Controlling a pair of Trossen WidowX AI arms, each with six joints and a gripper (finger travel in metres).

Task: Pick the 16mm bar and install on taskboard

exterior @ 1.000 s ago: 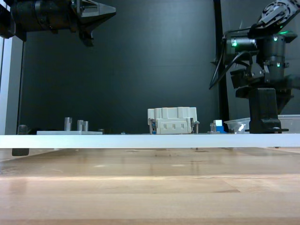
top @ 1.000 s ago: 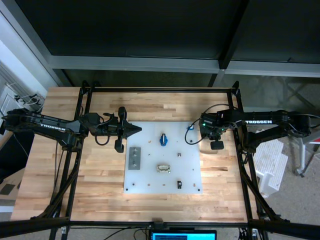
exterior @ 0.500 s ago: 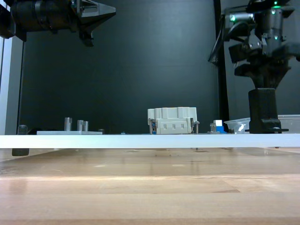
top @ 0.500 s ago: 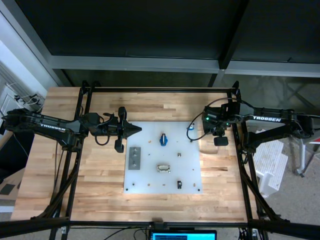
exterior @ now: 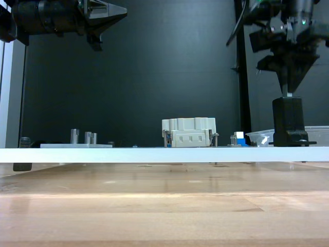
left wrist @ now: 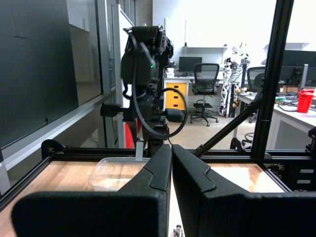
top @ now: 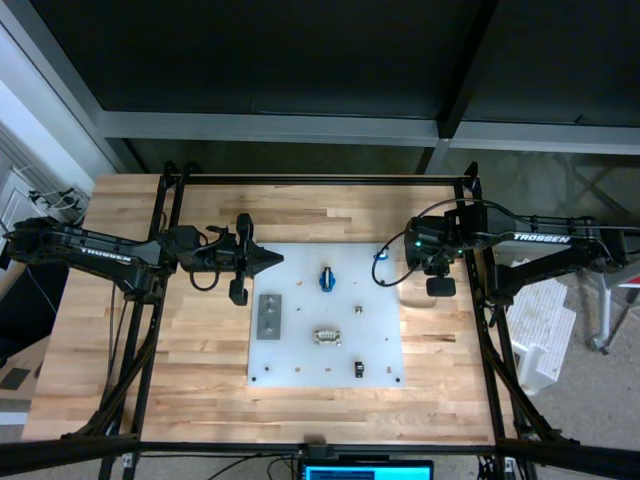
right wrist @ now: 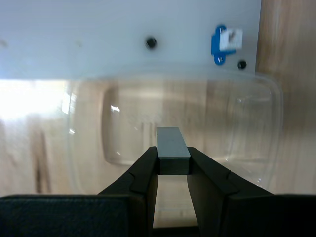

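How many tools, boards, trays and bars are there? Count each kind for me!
Tools: 2, the left tool shut, high over the far left corner of the board; the right tool shut on the bar above the tray.
Boards: 1
Trays: 1
Bars: 1
Total: 5

Butcher-block table (top: 200, 390), black backdrop (exterior: 169, 62), bright office beyond, swivel chair (left wrist: 205, 93), yellow cabinet (left wrist: 176, 95)

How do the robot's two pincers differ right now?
The left pincer is shut on nothing; the right pincer is shut on a grey bar. The left pincer lies level, pointing across the table; the right pincer points straight down over the clear tray. Both are black and held up off the table.
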